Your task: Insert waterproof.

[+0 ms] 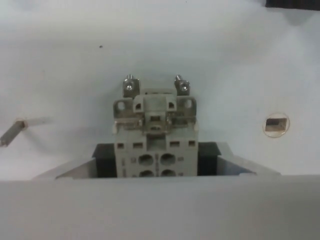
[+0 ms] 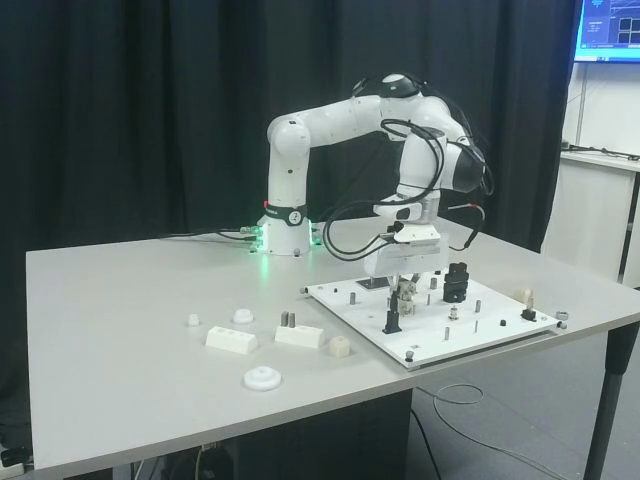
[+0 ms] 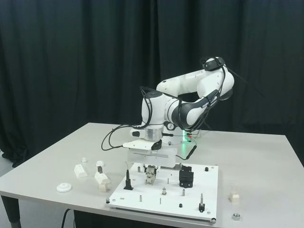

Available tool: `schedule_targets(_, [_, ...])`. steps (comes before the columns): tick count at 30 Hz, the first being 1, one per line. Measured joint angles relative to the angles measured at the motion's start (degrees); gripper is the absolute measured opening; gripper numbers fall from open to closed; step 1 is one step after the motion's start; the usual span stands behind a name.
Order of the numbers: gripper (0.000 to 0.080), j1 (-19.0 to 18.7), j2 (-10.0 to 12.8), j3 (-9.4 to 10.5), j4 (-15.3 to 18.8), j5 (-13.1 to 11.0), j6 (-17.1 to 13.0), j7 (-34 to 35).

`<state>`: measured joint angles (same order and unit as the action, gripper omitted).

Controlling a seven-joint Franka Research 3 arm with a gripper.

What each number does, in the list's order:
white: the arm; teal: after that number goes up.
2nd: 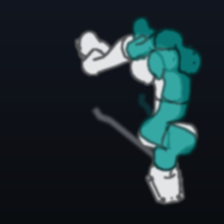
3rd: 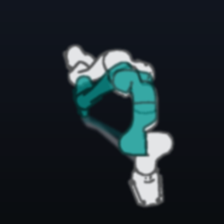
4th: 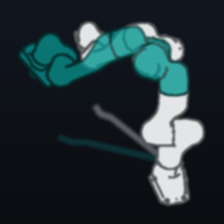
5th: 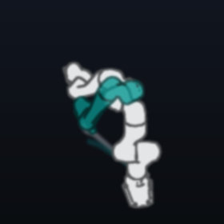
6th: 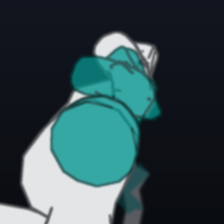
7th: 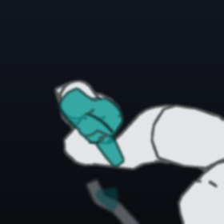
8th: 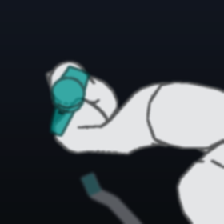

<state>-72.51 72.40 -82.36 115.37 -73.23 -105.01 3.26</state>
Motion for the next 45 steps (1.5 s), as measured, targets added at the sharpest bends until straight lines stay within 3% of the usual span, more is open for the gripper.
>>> schedule_targets(15, [0.0318, 0.0, -0.29, -0.2, 0.98, -1.76, 0.11, 0.02])
schedule_targets(45, [0.0318, 0.17, -0.11, -0.28, 0.67, -1.59, 0.53, -6.15])
